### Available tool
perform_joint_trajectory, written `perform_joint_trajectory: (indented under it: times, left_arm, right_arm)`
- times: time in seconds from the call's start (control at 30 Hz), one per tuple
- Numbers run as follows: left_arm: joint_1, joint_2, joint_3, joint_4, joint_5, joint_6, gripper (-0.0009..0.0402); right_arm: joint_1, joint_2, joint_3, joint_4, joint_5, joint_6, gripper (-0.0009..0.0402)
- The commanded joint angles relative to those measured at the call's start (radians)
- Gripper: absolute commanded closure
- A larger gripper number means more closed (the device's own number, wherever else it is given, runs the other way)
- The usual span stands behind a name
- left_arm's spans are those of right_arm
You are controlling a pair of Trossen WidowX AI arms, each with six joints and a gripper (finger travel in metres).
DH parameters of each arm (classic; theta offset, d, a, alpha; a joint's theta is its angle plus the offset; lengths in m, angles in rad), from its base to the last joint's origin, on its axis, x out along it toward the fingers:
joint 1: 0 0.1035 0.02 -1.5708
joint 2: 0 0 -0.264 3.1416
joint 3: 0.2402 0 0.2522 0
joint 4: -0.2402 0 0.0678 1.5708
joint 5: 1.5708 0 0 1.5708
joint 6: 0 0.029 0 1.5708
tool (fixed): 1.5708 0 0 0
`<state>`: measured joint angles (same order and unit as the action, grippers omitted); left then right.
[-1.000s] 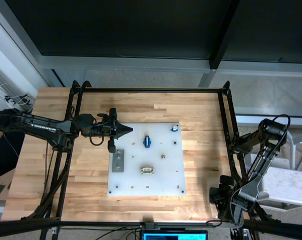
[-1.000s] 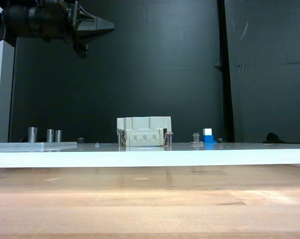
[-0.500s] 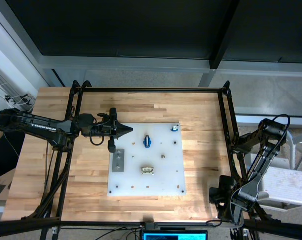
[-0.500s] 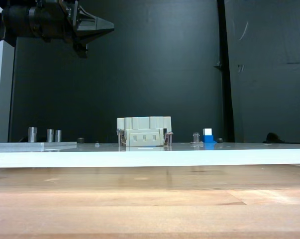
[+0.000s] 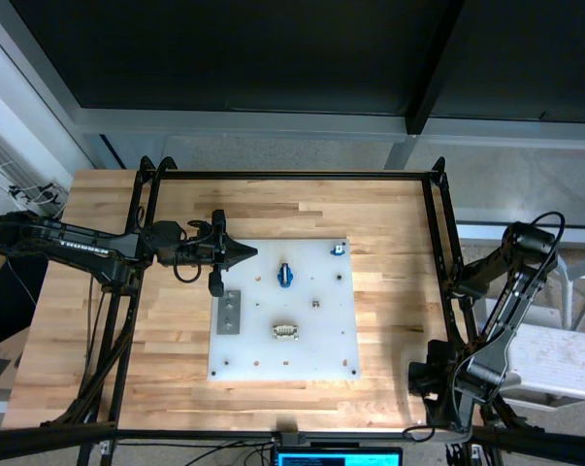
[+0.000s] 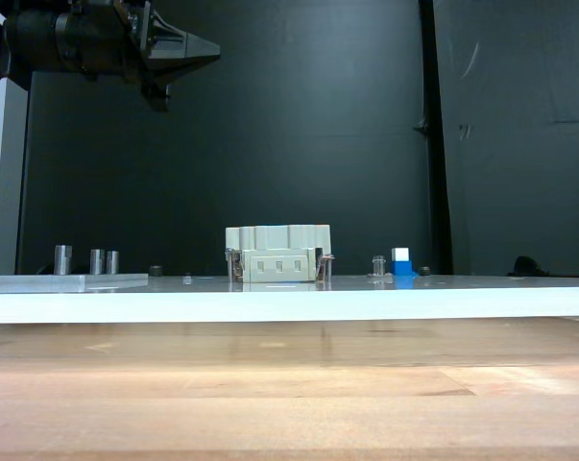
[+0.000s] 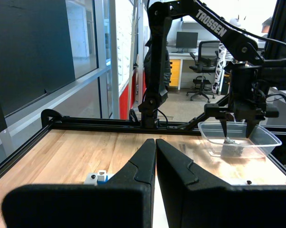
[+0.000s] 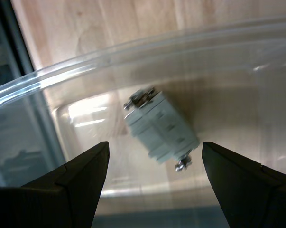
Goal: Remove the HAN10-E connector and place it in the container
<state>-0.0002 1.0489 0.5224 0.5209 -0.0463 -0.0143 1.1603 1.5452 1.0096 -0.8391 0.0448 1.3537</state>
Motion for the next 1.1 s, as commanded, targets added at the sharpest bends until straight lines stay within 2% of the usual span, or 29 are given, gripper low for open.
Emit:
perform_joint_trajectory:
  times: [0.03,0.1,0.23,0.47,1.1]
  left_arm:
    - [0.0,0.0,0.0,0.0,0.0,0.0,0.0393]
    - [0.0,0.0,0.0,0.0,0.0,0.0,0.0393]
    - [0.0,0.0,0.0,0.0,0.0,0.0,0.0393]
    - [0.0,0.0,0.0,0.0,0.0,0.0,0.0393]
    - [0.0,0.0,0.0,0.0,0.0,0.0,0.0393]
  right_arm:
    - [0.0,-0.019,0.0,0.0,-0.026,0.001,0.0118]
    - [-0.001,-0.029,0.005,-0.004,-0.037,0.002,0.0118]
    - [-0.001,-0.032,0.043,-0.053,-0.035,-0.001,0.0118]
    - [-0.002,-0.034,0.088,-0.118,-0.008,-0.008,0.0118]
    - [-0.002,-0.032,0.088,-0.112,-0.011,0.0,0.0118]
